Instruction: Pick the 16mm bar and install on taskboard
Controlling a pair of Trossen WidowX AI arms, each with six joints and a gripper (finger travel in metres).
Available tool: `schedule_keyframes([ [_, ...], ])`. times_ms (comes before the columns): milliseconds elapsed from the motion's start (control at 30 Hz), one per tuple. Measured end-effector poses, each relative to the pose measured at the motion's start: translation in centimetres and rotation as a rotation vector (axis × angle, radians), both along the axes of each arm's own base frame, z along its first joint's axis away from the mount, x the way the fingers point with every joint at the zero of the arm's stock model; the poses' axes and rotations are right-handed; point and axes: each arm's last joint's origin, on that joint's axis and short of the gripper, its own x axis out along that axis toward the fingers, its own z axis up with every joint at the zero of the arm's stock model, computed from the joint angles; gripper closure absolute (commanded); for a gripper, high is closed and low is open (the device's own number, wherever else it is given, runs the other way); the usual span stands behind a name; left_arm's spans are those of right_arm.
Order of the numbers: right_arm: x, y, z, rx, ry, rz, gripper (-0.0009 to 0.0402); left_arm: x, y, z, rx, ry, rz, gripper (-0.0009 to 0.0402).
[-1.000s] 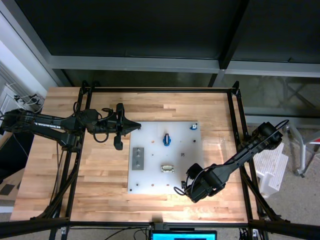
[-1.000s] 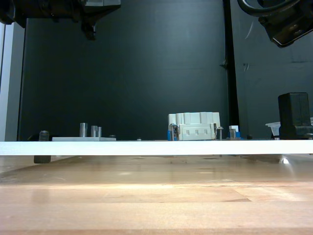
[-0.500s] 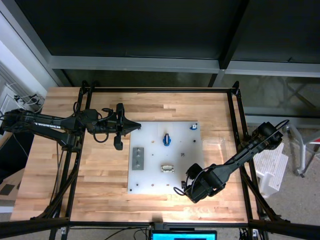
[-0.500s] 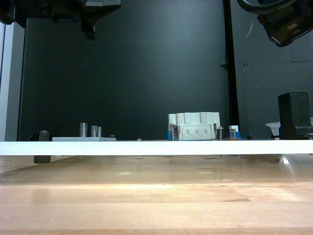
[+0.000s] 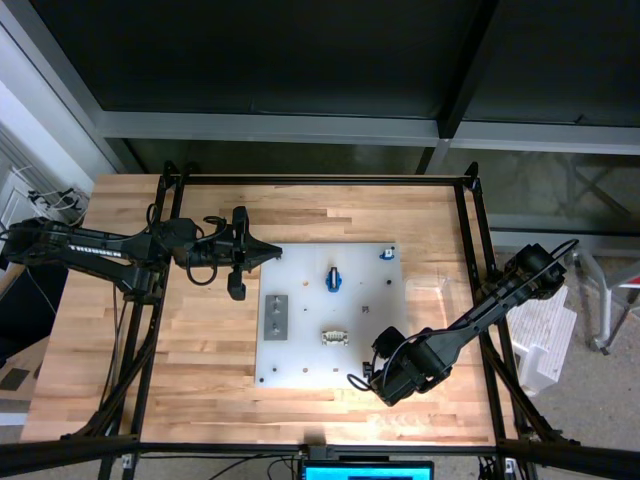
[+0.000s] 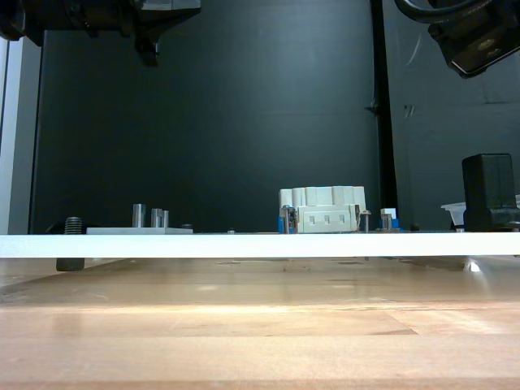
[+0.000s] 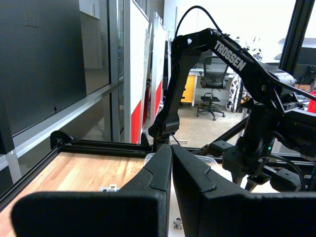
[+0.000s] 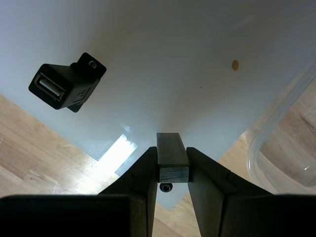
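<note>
Part: 16mm bar (image 8: 172, 148), a short dark-grey metal piece with a square cross-section. It is seen end-on, and its cut end face shows fine saw lines.
Bar position: held in the air above the taskboard (image 5: 300, 370), clear of any seat. It points down toward the board's white face, close to a corner.
Right gripper (image 5: 362, 378): above the taskboard's near edge, toward its right corner. The jaws are closed only as far as the bar's width allows, and the fingers (image 8: 143, 173) press its two opposite flat sides.
Left gripper (image 7: 171, 153): raised over the taskboard's far-left corner and pointing across the board. Its two fingers are pressed together along a thin seam with nothing between them.
Count, task things: one bar, one taskboard, two grippers.
Count, on the taskboard: one grey plate (image 5: 275, 318) toward the left side, carrying three upright pegs (image 6: 139, 215). One white multi-pin connector (image 5: 334, 339) sits near the middle. Two blue fittings lie farther back, the larger (image 5: 333, 279) mid-board and the smaller (image 5: 386, 254) at the far-right corner. One black socket block (image 8: 66, 84) stands on the white face near the held bar.
Count, off the taskboard: one clear plastic container (image 8: 281, 143) just past the board's edge, on the wooden table (image 5: 200, 380).
</note>
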Motion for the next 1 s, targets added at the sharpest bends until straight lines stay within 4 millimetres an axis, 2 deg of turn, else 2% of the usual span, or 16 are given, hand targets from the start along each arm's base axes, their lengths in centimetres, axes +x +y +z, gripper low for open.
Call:
schedule_keyframes([
  [700, -0.1, 0.0, 0.4, 0.012, -0.012, 0.002, 0.0218, 0.0, 0.0, 0.0, 0.0, 0.0, 0.0, 0.0393],
  [867, -0.3, -0.1, 1.3, 0.027, -0.029, 0.027, 0.0203, 0.0, 0.0, 0.0, 0.0, 0.0, 0.0, 0.0393],
  [1000, -0.6, -0.4, 2.4, 0.031, -0.037, 0.042, 0.0205, 0.0, 0.0, 0.0, 0.0, 0.0, 0.0, 0.0393],
])
